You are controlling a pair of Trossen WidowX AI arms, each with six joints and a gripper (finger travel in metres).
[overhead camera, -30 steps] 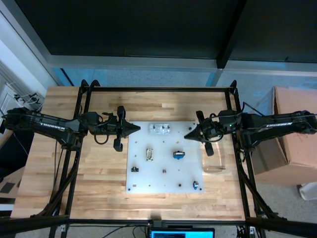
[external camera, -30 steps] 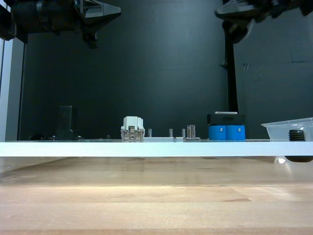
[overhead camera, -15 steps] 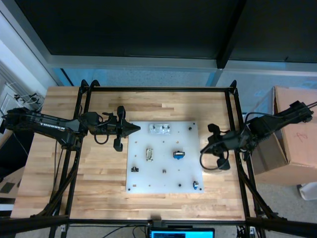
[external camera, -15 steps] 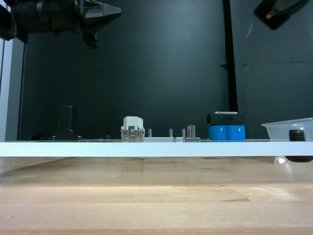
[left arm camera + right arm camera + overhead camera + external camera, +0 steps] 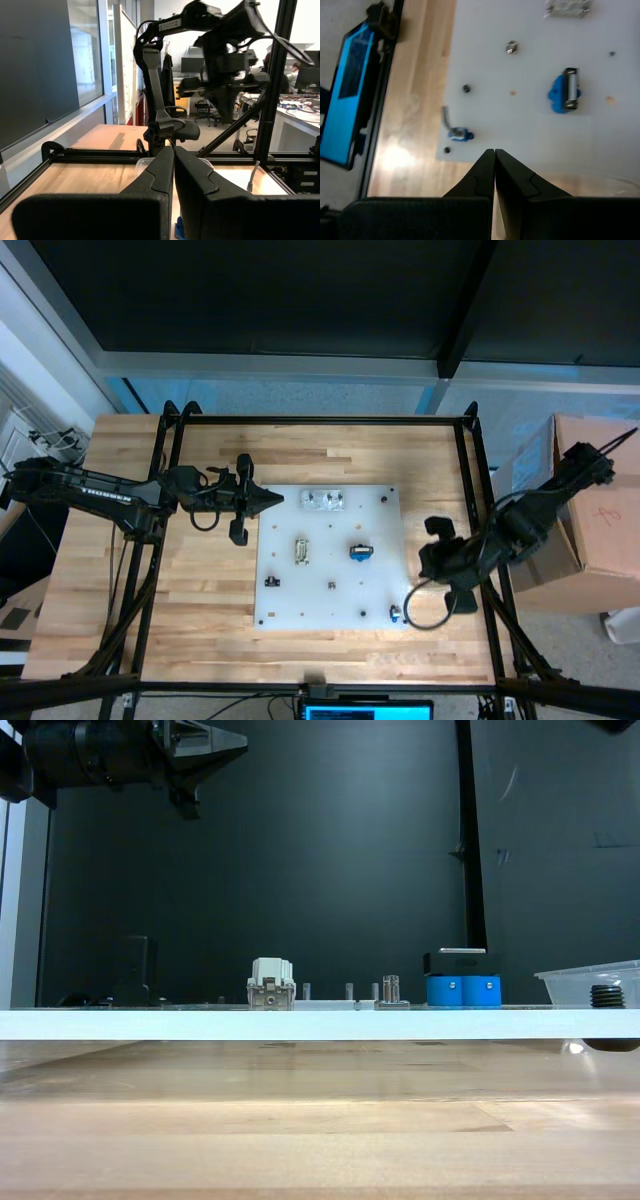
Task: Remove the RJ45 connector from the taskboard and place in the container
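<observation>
Hovering right gripper (image 5: 495, 152), fingers pressed together, over board (image 5: 340, 530) corner beside connector (image 5: 460, 134), sitting in place there. Holding left gripper (image 5: 173, 147) high beside board, fingers together. Awaiting everything: grasping, lifting, dropping into container (image 5: 590, 982).

there are one left gripper (image 5: 173, 148), one right gripper (image 5: 494, 151), one white taskboard (image 5: 330, 528), one clear container (image 5: 562, 984) and one cardboard box (image 5: 600, 540).

RJ45 connector (image 5: 460, 134): small blue body with a short grey cable stub curling off it. It is sitting in its seat on the white taskboard (image 5: 330, 530), close to the near right corner, and nothing is holding it. Cannot tell whether it is fully in. The clear container (image 5: 585, 982) is standing beside the board's right edge, apart from the connector.
</observation>
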